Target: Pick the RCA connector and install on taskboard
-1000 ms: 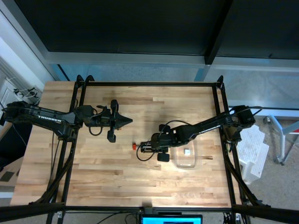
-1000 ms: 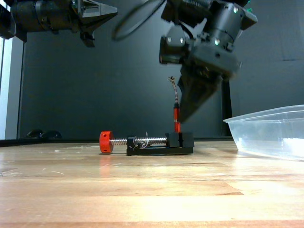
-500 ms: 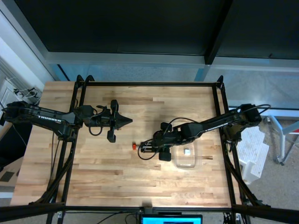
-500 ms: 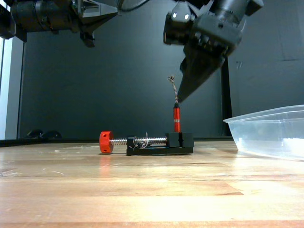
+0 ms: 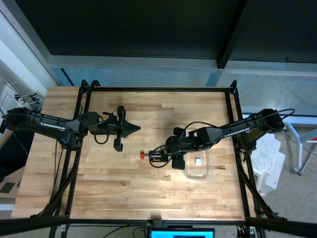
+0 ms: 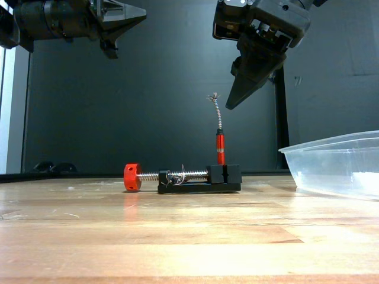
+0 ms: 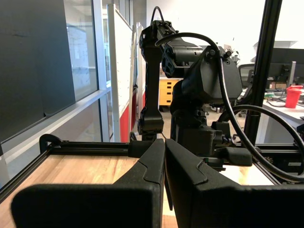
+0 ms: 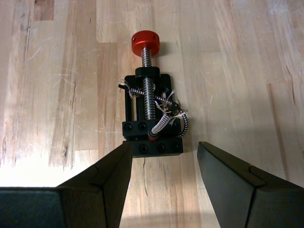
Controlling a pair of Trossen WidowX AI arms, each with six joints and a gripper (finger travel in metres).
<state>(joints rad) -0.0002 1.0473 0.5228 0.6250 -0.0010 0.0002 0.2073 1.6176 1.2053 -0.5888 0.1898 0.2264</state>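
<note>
Right claw [image 8: 164, 148] open, above taskboard [image 6: 198, 180]; RCA connector [image 6: 220, 148] upright in it. Left claw [image 7: 164, 145] closed, high at left.

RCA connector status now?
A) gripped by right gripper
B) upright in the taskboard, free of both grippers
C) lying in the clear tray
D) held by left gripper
B: the RCA connector stands upright in the taskboard. The open right gripper hangs above it without touching, and the shut left gripper is parked high over the table's left.
</note>
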